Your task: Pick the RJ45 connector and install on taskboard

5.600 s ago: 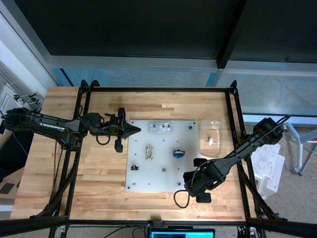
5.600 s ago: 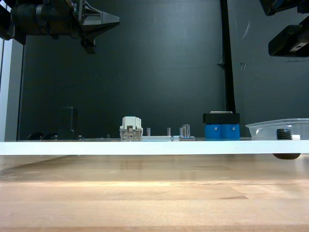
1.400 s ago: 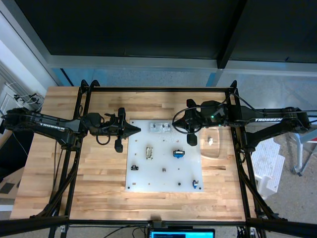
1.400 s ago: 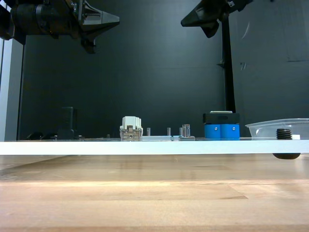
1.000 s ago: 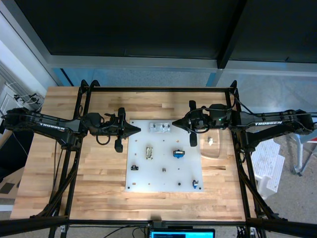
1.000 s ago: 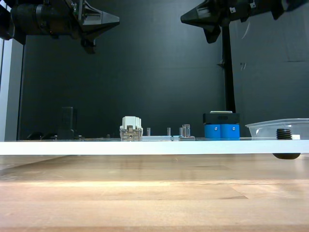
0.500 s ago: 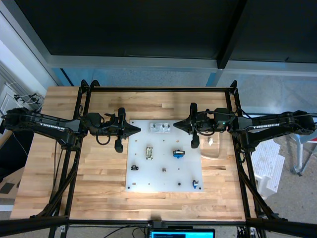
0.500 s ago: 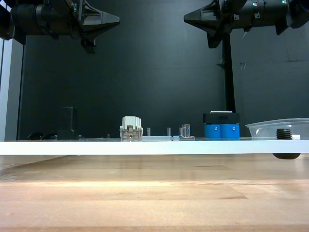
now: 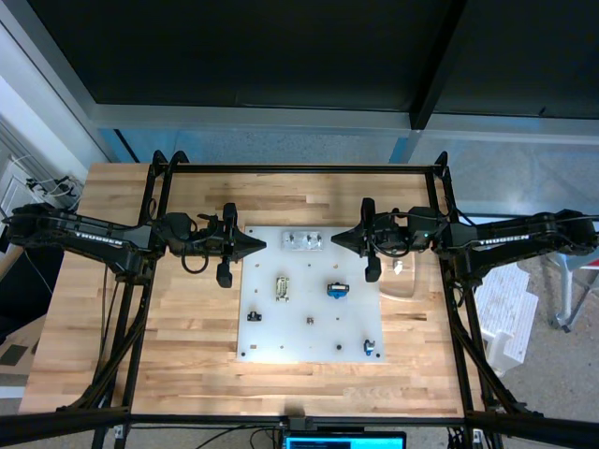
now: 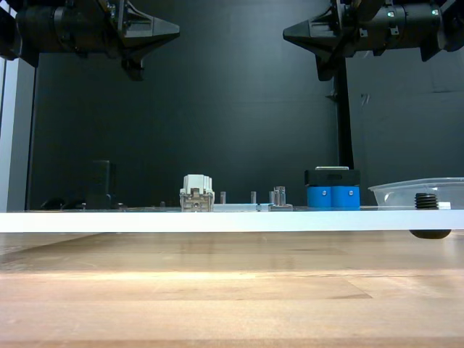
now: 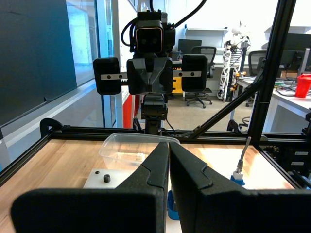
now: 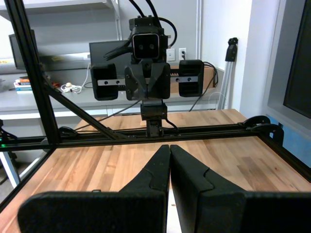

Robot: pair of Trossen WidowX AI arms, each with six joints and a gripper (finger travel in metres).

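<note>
- My left gripper [image 9: 260, 245] hangs high above the far left corner of the white board [image 9: 290, 318]. Its fingers [image 11: 156, 162] are pressed flat together with nothing between them.
- My right gripper [image 9: 337, 238] hangs high above the board's far right part, nose pointing toward the left one. Its fingers [image 12: 156, 170] are likewise closed on each other, and empty.
- The connector [image 11: 238, 173] stands upright in the blue jack [image 11: 236, 180] at the board's near right corner, with its grey cable [image 11: 244, 150] rising from it. My left wrist view shows this plainly.
- The clear tray [image 9: 398, 290] sits just right of the board, with the white block [image 9: 400, 267] inside it.
</note>
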